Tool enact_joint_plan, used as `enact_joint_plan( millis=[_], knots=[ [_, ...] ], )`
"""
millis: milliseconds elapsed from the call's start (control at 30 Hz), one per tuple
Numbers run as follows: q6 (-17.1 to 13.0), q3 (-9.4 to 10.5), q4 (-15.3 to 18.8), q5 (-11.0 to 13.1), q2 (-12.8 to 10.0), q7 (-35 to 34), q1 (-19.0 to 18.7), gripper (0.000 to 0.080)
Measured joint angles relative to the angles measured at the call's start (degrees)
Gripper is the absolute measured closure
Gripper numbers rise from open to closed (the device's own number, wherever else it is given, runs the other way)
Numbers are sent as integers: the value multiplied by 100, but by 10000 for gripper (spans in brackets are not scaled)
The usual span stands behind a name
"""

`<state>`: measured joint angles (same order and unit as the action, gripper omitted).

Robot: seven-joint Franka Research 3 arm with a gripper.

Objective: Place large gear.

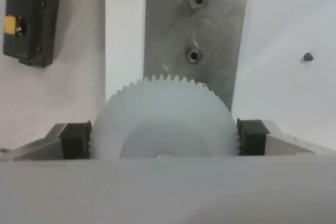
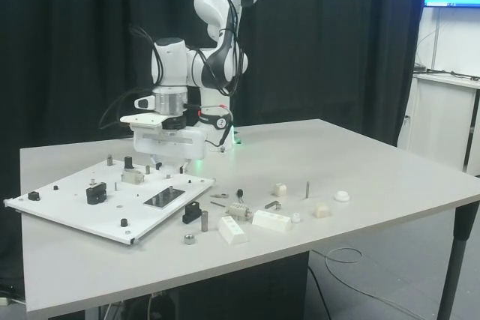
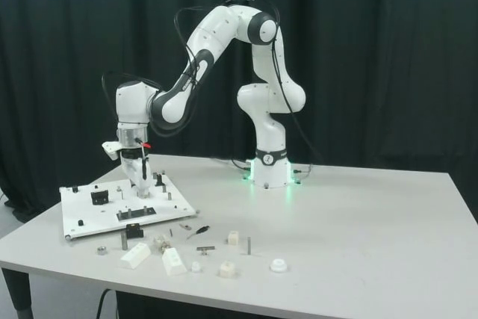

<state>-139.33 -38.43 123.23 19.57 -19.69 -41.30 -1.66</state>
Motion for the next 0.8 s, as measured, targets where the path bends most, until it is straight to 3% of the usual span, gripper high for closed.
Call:
enact_joint_plan(
  millis=[400, 800],
  knots=[
    [207, 6, -1, 5, 6, 0, -254, 206],
    [290, 195, 85, 184, 117, 0, -902, 206]
  ],
)
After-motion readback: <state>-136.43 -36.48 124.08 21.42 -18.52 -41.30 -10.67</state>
